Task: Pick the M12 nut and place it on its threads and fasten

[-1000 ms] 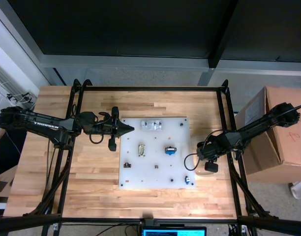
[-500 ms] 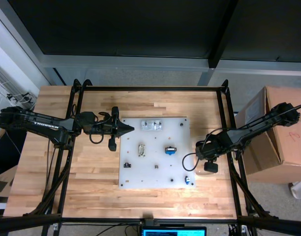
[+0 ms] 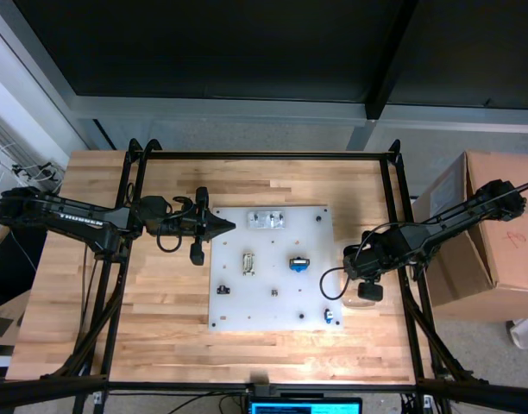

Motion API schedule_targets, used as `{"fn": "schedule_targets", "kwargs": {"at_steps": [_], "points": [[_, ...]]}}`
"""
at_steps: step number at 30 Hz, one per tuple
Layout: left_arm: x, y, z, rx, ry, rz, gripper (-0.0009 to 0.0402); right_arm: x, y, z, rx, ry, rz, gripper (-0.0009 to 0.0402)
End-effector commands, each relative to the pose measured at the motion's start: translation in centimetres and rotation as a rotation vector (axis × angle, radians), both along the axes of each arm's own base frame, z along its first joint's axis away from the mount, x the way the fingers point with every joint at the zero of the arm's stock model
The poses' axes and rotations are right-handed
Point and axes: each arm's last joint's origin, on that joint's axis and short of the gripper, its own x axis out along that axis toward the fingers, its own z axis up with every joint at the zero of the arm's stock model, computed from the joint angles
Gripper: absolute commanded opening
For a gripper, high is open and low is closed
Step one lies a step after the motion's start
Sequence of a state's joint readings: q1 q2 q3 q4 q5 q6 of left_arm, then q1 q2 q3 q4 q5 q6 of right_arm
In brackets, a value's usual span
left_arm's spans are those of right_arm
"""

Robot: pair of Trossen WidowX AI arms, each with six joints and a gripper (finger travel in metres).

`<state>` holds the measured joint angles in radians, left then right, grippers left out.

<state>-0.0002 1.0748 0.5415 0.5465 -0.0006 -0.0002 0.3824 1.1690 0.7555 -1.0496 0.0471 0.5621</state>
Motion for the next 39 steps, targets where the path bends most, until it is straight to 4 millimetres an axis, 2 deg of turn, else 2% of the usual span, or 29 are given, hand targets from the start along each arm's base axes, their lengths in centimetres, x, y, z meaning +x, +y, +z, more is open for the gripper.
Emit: {"fn": "schedule_targets", "kwargs": {"at_steps": [1, 6, 10, 19, 23, 32, 39], "points": [[0.0, 0.0, 0.0, 0.0, 0.0, 0.0, 0.0, 0.0, -0.1, -0.3, -0.048, -0.01, 0.061, 0.0089], [0.0, 0.0, 0.0, 0.0, 0.0, 0.0, 0.0, -0.1, -0.1, -1.5, -0.052, -0.021, 0.204, 0.013], [0.0, 0.0, 0.0, 0.0, 0.0, 0.0, 0.0, 0.0, -0.1, -2.4, -0.055, -0.016, 0.235, 0.0143], [0.0, 0.0, 0.0, 0.0, 0.0, 0.0, 0.0, 0.5, 0.1, -3.6, -0.07, 0.039, 0.231, 0.0146], [0.0, 0.0, 0.0, 0.0, 0.0, 0.0, 0.0, 0.8, 0.2, -3.9, -0.07, 0.029, 0.28, 0.0146], [0.0, 0.0, 0.0, 0.0, 0.0, 0.0, 0.0, 0.6, 0.2, -5.1, -0.036, 0.012, 0.274, 0.0146], [0.0, 0.0, 0.0, 0.0, 0.0, 0.0, 0.0, 0.7, 0.1, -6.1, -0.052, 0.061, 0.264, 0.0146]]}}
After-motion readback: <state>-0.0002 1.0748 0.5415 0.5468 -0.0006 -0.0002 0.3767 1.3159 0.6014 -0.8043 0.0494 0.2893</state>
